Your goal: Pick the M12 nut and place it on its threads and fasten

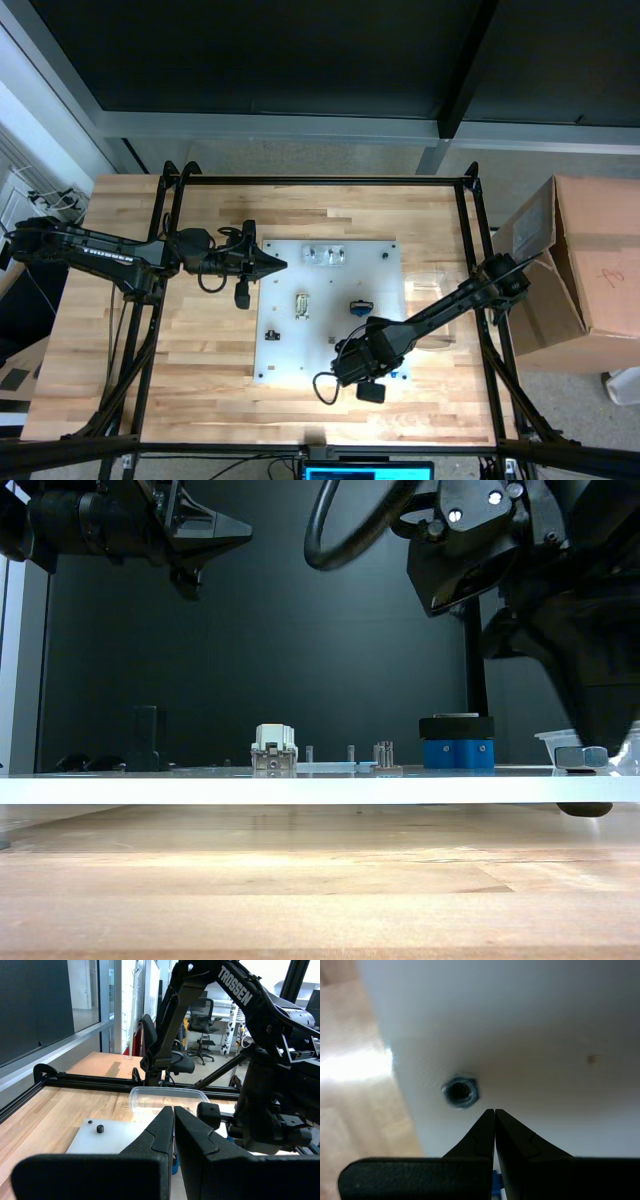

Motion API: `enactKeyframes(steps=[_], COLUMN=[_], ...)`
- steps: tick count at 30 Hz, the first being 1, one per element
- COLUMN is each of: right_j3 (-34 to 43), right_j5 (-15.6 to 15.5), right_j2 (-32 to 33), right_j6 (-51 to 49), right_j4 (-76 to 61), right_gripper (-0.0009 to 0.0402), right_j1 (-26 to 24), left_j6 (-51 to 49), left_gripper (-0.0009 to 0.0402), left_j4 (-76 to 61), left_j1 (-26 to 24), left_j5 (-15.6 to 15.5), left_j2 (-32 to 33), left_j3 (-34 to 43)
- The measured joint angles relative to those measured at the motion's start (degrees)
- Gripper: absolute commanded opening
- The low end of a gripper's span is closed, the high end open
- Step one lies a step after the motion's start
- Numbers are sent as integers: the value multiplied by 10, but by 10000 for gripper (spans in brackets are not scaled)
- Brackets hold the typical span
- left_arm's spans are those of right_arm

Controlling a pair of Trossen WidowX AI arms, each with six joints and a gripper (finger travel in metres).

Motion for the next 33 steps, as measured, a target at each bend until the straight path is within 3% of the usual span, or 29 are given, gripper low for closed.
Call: enactKeyframes(steps=[5,13,15,17,19,21,27,33], right_j3=[0,-12,-12,-13,-13,-13,-13,-13], right_j5=[37,35,2,-69,-105,-93,-7,40], right_j2=[-3,-3,-3,-3,-3,-5,-8,-10], right_j6=[14,14,10,-4,-15,-16,5,27], right_j4=[4,37,35,32,24,14,7,16], right_gripper=[0,0,0,0,0,0,0,0], right_j1=[1,2,2,1,1,3,2,3], left_j6=[0,0,0,0,0,0,0,0], left_gripper=[0,0,0,0,0,0,0,0], left_j4=[0,0,0,0,0,0,0,0], left_j1=[0,0,0,0,0,0,0,0], left_j5=[0,0,0,0,0,0,0,0], left_j2=[0,0,0,0,0,0,0,0], left_j3=[0,0,0,0,0,0,0,0])
